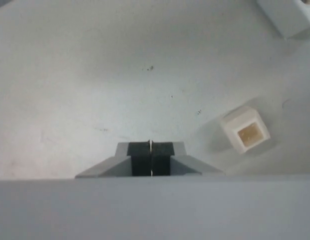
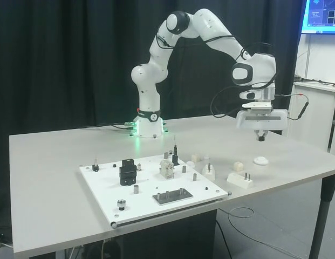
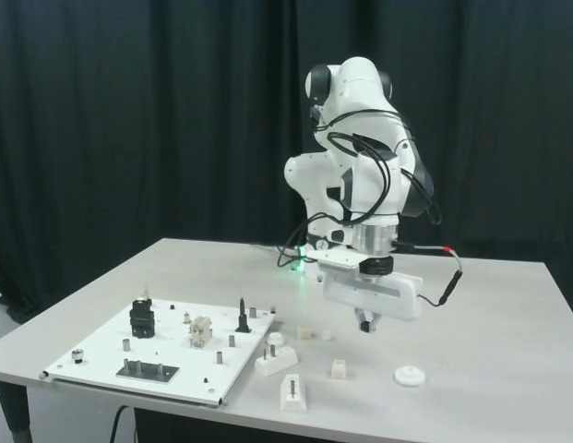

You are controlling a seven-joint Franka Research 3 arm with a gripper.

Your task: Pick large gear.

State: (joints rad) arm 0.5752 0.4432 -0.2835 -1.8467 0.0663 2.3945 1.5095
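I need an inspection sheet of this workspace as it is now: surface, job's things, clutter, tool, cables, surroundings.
Surface: grey table carrying a white board.
Job's things: large gear lying flat on the table, apart from the board, not held.
Clutter: small white cube; white blocks beside the board; black fixture and pegs on the board.
Tool: tool shut, holding nothing, above the table.
Cables: black cable along the arm.
Surroundings: black curtain; white cabinet.

Room's lit pretty evenly from overhead, with the black curtain point(image 2: 59, 59) soaking up light behind. Shadows on the grey table point(image 2: 48, 162) are soft. Wrist view looks hazy, and the small white block point(image 1: 244, 130) throws a faint shadow.
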